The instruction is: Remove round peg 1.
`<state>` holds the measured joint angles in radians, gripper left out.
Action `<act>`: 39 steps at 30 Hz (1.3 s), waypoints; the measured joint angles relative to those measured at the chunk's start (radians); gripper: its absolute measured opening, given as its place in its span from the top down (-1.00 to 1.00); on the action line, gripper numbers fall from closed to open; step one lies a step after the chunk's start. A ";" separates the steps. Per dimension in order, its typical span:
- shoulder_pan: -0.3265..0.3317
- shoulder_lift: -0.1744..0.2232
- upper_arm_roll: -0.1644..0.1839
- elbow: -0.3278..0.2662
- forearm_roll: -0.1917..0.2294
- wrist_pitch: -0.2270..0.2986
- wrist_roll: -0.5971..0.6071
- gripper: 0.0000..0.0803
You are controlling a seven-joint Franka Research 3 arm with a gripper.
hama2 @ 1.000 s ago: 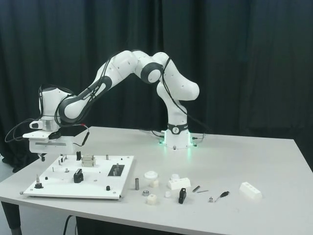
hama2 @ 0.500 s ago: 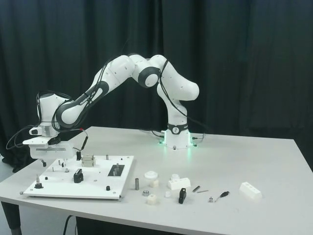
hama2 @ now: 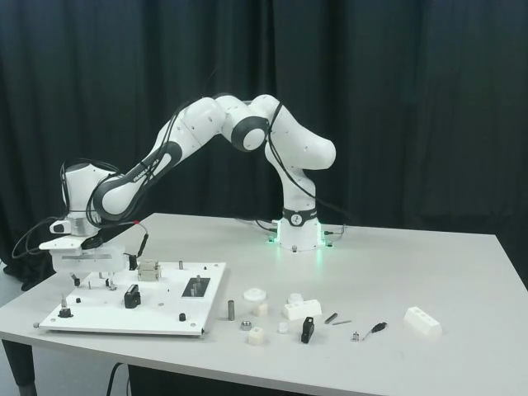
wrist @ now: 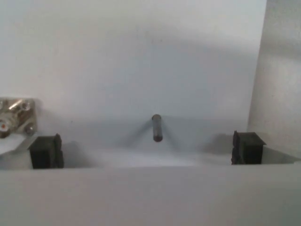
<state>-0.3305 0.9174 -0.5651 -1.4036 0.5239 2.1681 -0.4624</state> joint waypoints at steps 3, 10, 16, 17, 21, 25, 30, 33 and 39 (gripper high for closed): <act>-0.002 0.005 0.000 0.008 0.002 -0.005 0.000 -0.99; -0.006 0.014 0.000 0.025 0.014 -0.018 -0.001 -0.99; -0.006 0.017 0.000 0.031 0.019 -0.021 -0.009 -0.99; -0.006 0.017 0.000 0.031 0.019 -0.021 -0.009 -0.99; -0.006 0.019 0.000 0.034 0.021 -0.021 -0.015 -0.99; -0.007 0.023 0.000 0.037 0.026 -0.021 -0.031 -0.99; -0.013 0.031 0.000 0.048 0.030 -0.021 -0.032 -0.99; -0.016 0.036 0.000 0.055 0.032 -0.021 -0.032 -0.72; -0.019 0.038 0.000 0.060 0.035 -0.021 -0.032 -0.72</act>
<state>-0.3495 0.9556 -0.5648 -1.3439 0.5593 2.1473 -0.4940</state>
